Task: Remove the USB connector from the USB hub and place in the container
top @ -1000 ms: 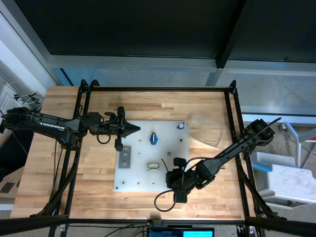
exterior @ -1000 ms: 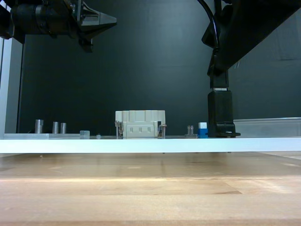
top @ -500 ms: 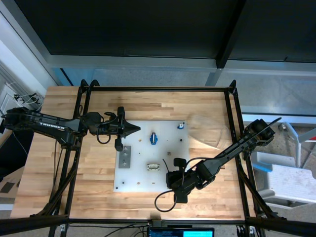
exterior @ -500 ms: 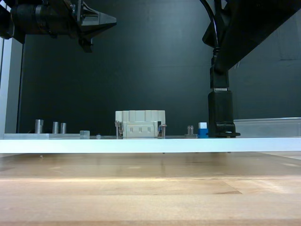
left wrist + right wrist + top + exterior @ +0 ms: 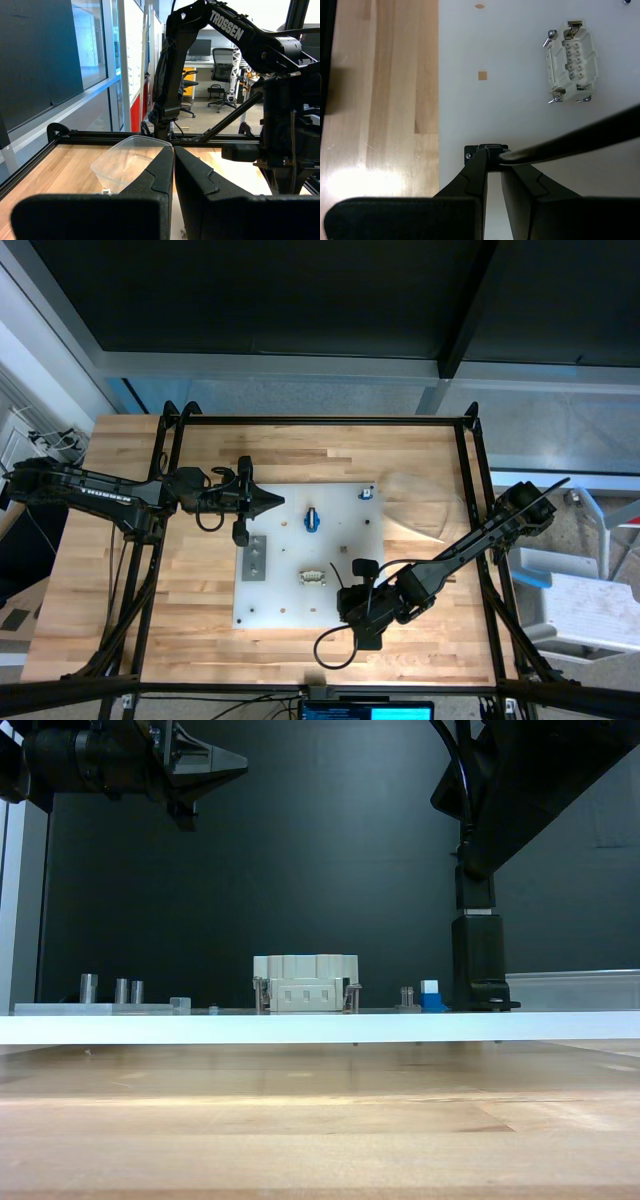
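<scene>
USB connector (image 5: pixel 493 149) sits plugged in the USB hub (image 5: pixel 471 152), on the white board (image 5: pixel 290 612) toward the surface's (image 5: pixel 190 640) near edge. Its wire tail sticks off away from that edge. Right claw (image 5: pixel 494 160) points straight down, pinching the plug. The grip is low, right at the hub, likely so the pull comes straight out. Not yet extracted, I judge. Container (image 5: pixel 418 502) looks empty, toward the far right corner, well apart, so a carry is needed. Left claw (image 5: pixel 173 152) is pressed together, parked high over the board's far left, out of the way.
</scene>
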Controlling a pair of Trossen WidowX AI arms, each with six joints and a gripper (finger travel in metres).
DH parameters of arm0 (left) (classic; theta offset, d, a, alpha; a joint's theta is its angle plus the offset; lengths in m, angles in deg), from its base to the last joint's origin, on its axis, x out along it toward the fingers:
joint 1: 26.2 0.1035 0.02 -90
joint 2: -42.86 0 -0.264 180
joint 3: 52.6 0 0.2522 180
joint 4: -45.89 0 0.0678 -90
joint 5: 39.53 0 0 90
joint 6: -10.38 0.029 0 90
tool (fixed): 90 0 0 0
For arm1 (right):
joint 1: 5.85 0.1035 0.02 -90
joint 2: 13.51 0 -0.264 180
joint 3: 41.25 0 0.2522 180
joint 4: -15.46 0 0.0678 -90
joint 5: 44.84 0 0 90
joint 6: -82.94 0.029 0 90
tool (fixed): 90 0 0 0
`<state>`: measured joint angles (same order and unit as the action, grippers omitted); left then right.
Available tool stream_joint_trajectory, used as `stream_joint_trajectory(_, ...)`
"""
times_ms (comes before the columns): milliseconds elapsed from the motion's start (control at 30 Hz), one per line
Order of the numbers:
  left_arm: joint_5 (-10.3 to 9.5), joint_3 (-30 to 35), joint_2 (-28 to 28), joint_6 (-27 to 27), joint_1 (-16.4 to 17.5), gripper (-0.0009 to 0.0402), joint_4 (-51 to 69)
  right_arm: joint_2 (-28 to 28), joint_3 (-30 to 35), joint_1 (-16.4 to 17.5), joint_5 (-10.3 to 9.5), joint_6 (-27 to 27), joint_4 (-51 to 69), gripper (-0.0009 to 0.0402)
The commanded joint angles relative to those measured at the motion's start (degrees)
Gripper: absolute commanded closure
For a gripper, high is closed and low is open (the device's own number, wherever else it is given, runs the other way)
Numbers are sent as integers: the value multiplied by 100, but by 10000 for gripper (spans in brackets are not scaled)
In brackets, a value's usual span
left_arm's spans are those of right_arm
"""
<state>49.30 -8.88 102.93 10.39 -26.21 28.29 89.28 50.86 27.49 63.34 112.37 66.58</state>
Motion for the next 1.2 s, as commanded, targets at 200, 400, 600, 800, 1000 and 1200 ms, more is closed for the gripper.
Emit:
stream_joint_trajectory(200, 2, 0, 2, 2, 2, 392, -2, 286, 431, -61, -138, -297, 254, 393)
stream_joint_trajectory(400, 2, 0, 2, 2, 0, 392, -2, 321, 476, -72, -326, -313, 350, 393)
stream_joint_trajectory(600, 2, 0, 2, 2, 0, 392, -2, 319, 461, -66, -258, -315, 260, 393)
stream_joint_trajectory(800, 2, 0, 2, 2, 0, 392, -2, 315, 358, -31, -219, -271, -17, 393)
stream_joint_trajectory(1000, 2, 0, 2, 2, 0, 392, -2, 243, 330, 9, -61, -166, -11, 393)
stream_joint_trajectory(1200, 2, 0, 2, 0, 2, 392, -2, 22, 0, 103, 142, -20, -214, 393)
